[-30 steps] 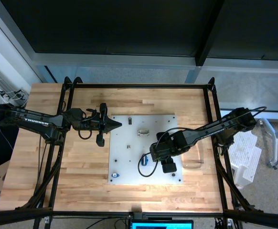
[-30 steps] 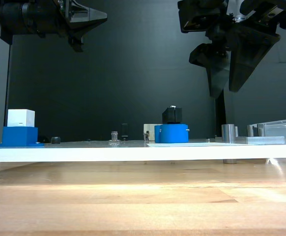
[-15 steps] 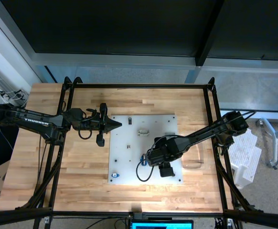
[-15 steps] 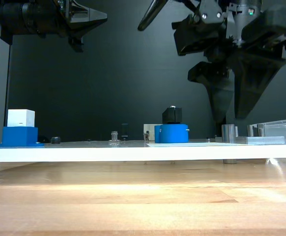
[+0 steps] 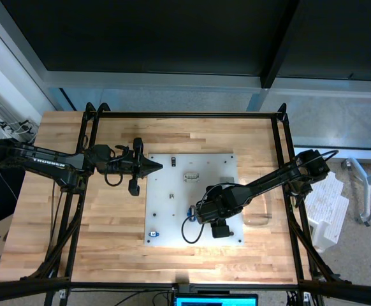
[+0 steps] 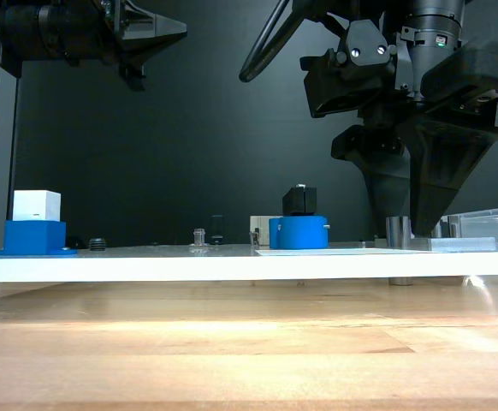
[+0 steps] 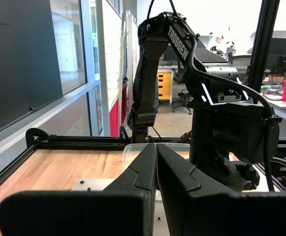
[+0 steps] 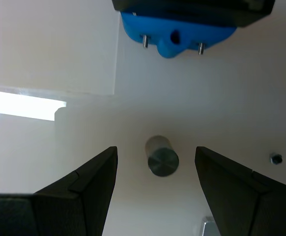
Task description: Remove the 16mm cylinder and place in the container
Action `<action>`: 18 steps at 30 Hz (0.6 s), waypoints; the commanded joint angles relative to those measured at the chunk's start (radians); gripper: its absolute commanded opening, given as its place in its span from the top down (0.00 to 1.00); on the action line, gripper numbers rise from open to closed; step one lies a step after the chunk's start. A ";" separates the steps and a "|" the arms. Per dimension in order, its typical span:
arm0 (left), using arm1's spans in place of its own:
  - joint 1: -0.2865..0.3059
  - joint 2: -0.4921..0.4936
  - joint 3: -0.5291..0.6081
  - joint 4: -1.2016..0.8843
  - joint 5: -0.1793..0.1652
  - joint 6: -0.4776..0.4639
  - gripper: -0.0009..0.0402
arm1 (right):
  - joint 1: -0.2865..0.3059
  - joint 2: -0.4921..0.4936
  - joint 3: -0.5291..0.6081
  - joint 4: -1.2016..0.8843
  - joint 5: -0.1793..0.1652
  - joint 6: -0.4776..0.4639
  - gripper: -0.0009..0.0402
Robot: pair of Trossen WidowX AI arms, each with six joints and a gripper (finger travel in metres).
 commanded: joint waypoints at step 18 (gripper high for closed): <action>0.000 0.000 0.000 0.000 0.000 0.000 0.98 | 0.000 -0.001 -0.012 0.026 0.003 -0.003 0.69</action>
